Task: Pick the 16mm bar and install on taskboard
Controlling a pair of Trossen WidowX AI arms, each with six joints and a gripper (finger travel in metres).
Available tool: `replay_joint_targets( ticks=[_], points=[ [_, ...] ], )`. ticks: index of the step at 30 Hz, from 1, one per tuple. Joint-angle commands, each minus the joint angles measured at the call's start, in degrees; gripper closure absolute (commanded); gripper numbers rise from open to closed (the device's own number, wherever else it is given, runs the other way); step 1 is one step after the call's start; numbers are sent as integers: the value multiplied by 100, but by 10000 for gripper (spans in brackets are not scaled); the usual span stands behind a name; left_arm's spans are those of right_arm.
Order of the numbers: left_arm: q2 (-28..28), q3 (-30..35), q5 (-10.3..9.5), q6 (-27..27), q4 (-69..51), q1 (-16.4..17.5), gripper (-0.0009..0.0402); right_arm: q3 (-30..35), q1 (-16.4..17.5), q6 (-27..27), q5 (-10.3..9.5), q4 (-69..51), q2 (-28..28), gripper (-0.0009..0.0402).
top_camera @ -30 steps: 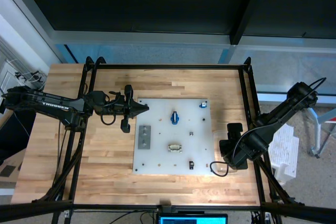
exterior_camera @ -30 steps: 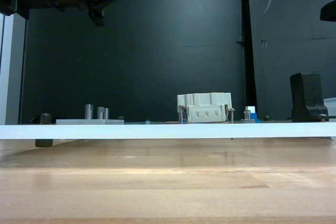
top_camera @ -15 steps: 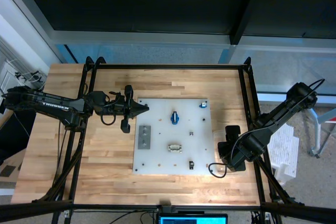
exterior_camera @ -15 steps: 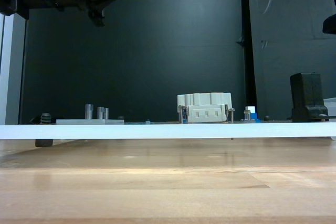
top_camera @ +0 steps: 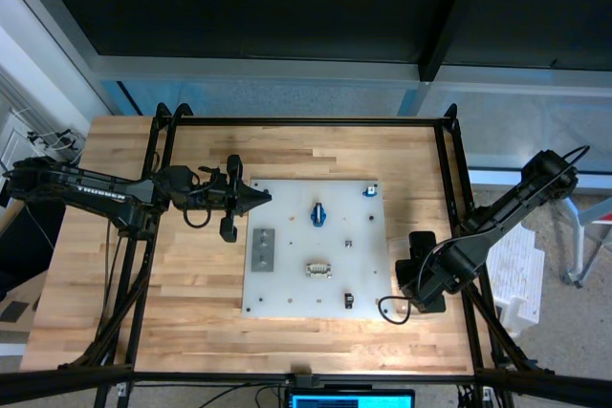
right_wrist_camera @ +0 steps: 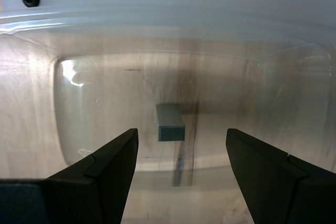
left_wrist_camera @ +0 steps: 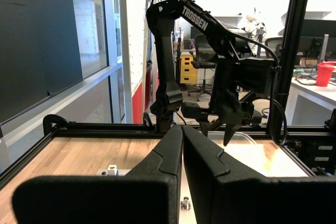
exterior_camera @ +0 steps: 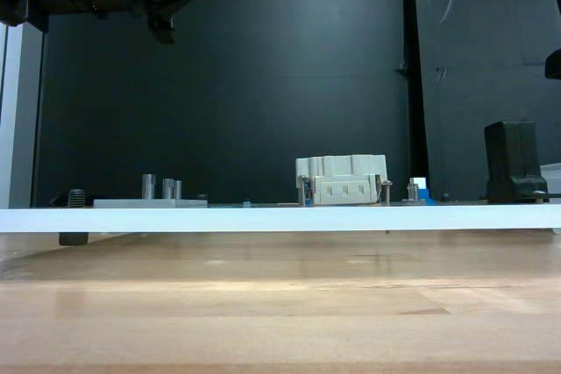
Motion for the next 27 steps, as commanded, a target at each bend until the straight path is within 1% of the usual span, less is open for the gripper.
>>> replay_joint_targets(
  ticks=[1, 4, 6, 11, 14, 17, 27],
  points=[
    [0, 0, 0, 2, 0, 2, 393, -74, 2, -39, -22, 103, 2, 160],
    [0, 0, 0, 2, 0, 2, 393, -203, 0, -59, -103, 286, 2, 160],
    [0, 0, 0, 2, 0, 0, 393, -317, -24, -68, -234, 470, 2, 160],
    [0, 0, 0, 2, 0, 2, 393, -476, -76, -68, -240, 662, 2, 160],
    [0, 0, 0, 2, 0, 2, 393, -581, -114, -66, -354, 758, 2, 160],
    [0, 0, 0, 2, 0, 2, 393, -678, -138, -68, -367, 920, 0, 165],
    [0, 0, 0, 2, 0, 2, 393, -688, -190, -107, -365, 931, -44, 200]
  ],
)
